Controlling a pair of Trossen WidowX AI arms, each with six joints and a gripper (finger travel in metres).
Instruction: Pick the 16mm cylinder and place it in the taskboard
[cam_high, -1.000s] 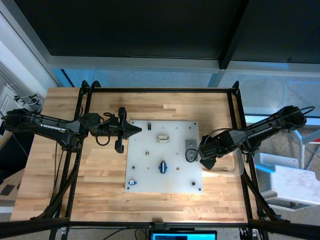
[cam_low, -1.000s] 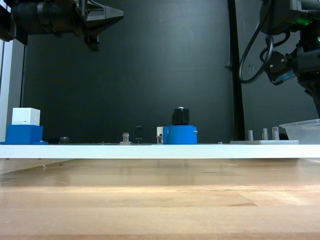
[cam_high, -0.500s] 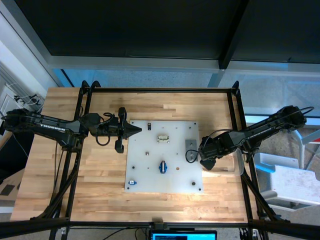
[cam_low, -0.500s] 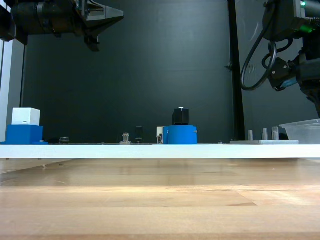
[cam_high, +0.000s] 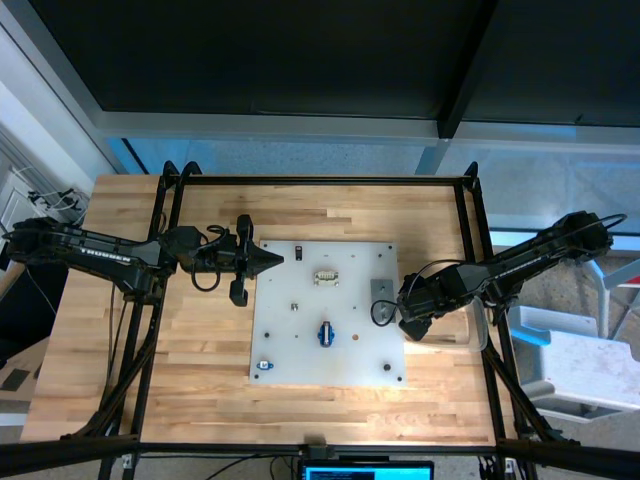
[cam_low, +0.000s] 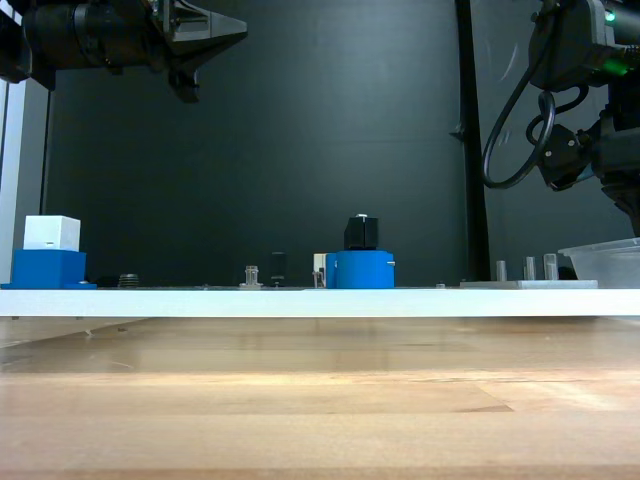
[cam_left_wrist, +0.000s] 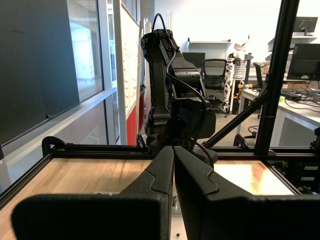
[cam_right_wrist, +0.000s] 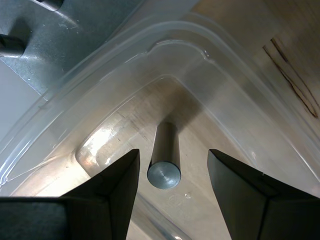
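The 16mm cylinder (cam_right_wrist: 165, 150), a short grey metal peg, lies on its side in a corner of the clear plastic bin (cam_right_wrist: 220, 115). My right gripper (cam_right_wrist: 171, 165) hangs open just above it, one finger on each side, not touching. In the high view the right gripper (cam_high: 410, 325) covers the bin's left end beside the white taskboard (cam_high: 300, 345), and the peg is hidden there. My left gripper (cam_high: 268, 258) is shut and empty, held high over the taskboard's left edge. In the left wrist view its fingers (cam_left_wrist: 162, 165) are pressed together.
On the taskboard stand a blue fitting (cam_high: 325, 333), a grey metal block (cam_high: 382, 288) with pegs (cam_low: 526, 268), and a blue-and-white part (cam_low: 50, 255). The clear bin (cam_high: 472, 330) sits off the board's right edge. Black frame rails (cam_high: 480, 260) border the table.
The right wrist has shifted slightly rightward toward the bin in the low view. The left arm has not moved.
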